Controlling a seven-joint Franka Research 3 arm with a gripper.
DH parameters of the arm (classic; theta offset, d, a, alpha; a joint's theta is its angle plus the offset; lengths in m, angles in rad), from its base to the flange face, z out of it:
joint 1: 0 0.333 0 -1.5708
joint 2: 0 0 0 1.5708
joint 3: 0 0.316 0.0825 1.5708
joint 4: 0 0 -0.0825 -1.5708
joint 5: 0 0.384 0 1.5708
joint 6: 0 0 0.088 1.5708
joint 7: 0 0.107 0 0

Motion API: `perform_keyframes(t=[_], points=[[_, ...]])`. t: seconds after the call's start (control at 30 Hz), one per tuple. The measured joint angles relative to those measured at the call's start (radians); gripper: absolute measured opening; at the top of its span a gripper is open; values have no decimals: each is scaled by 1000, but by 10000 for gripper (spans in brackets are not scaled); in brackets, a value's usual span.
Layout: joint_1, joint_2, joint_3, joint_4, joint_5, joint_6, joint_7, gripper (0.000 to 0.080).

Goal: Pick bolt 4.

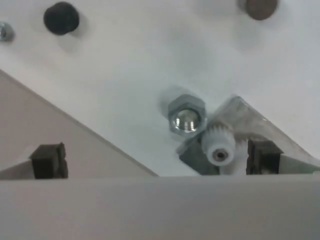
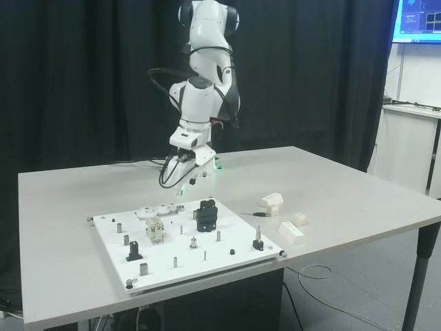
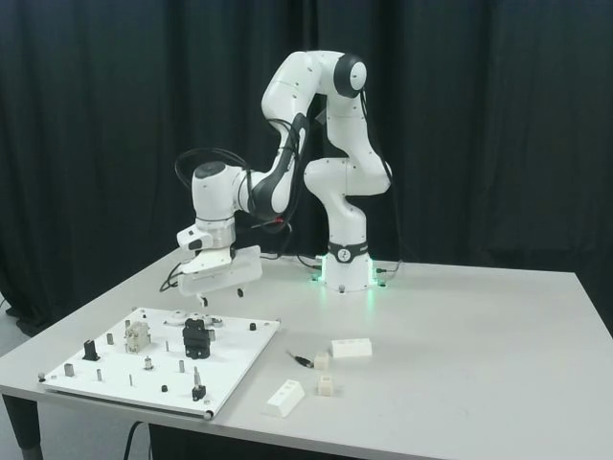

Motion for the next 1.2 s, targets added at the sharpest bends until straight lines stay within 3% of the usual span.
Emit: perform_keyframes(t=[0.23, 0.53, 0.87, 1.2], points=[[-6, 28, -2, -6, 42, 17, -105, 800], [-7, 33, -3, -39, 94, 101, -189, 800], [-7, 33, -4, -82, 98, 198, -189, 800], [-7, 33, -6, -104, 98, 244, -193, 800]])
